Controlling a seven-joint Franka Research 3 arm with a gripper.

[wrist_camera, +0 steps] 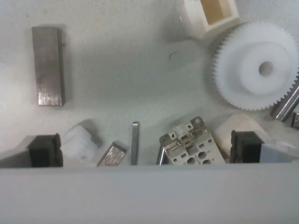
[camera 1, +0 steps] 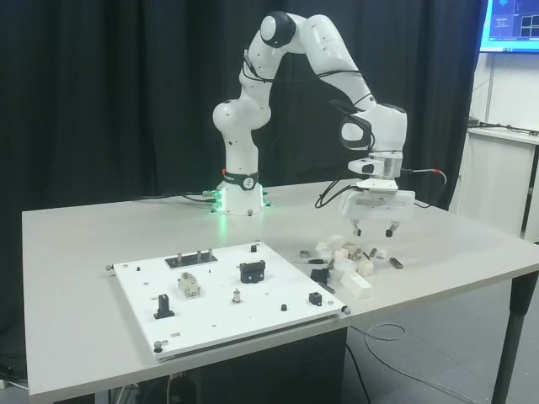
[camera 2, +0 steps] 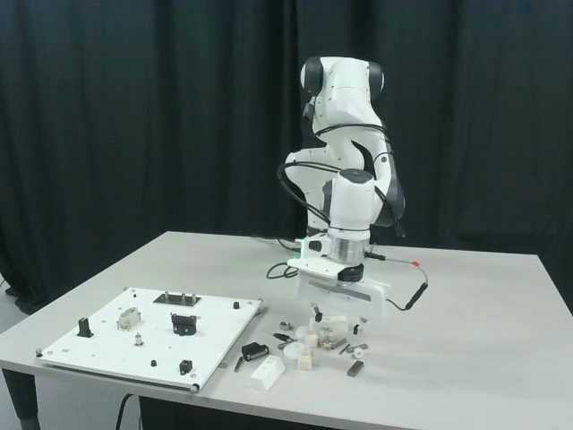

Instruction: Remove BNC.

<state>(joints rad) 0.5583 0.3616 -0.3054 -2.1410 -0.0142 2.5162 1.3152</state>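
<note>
Here, by view:
Wrist view, gripper [wrist_camera: 145,149]: the two black fingertips stand wide apart and hold nothing.
Wrist view, below the fingers: loose parts only, namely a white gear [wrist_camera: 256,65], a metal bar [wrist_camera: 48,65] and a white socket block [wrist_camera: 191,147]. The BNC does not show in this view.
First room view, BNC [camera 1: 235,295]: a small upright metal connector on the white board [camera 1: 253,324], near the board's middle and in front of the black block [camera 1: 252,272].
First room view, gripper [camera 1: 374,229]: it hangs above the loose parts [camera 1: 345,257] on the grey table [camera 1: 84,244], off the board's edge and well apart from the BNC.
Second room view, BNC [camera 2: 138,339]: it stands upright on the board [camera 2: 89,354], on the far side of the board from the gripper [camera 2: 338,320].
Second room view, loose parts [camera 2: 309,345]: they lie directly under the open fingers.
Handling, as a judgement: the BNC is probably light, stiff and smooth metal, so it may slip in the pads.
Where to hold: across the round barrel near its top, fingers straight down. It may need a twist before it lifts free, though the pictures are too small to show how it is seated.
Next move: travel across to the board before lowering.
</note>
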